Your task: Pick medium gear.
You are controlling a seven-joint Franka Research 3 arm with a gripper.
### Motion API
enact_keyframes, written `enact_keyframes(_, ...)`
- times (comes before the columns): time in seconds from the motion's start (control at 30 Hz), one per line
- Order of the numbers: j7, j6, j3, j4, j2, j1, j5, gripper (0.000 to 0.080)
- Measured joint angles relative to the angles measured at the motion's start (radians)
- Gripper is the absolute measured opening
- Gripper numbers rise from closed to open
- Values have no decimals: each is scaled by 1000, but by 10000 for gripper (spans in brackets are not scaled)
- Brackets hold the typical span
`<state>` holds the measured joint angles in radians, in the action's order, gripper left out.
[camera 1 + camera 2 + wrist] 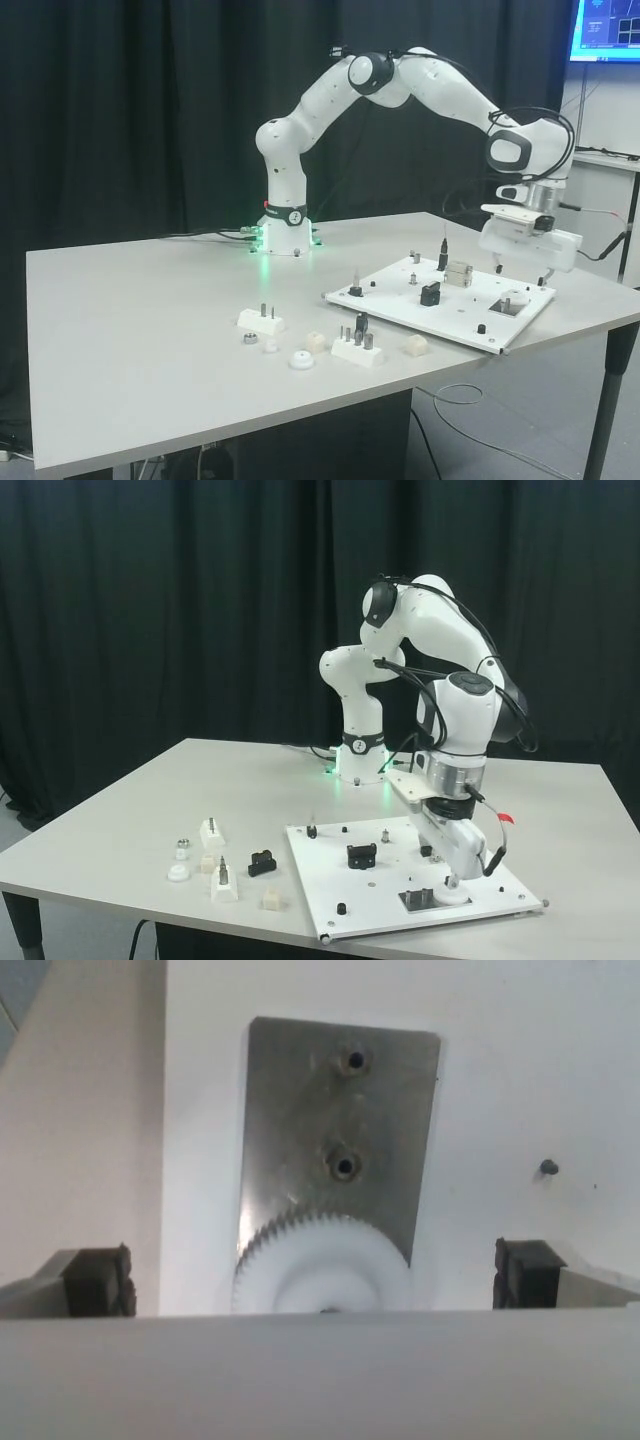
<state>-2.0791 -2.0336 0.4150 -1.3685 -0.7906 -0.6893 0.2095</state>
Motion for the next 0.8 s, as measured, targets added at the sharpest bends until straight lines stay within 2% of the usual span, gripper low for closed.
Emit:
enact_keyframes(0.47,12,5,11,-5,0,0,-1,800)
enact_keyframes(0.8,72,33,46,-3,5,0,-18,800)
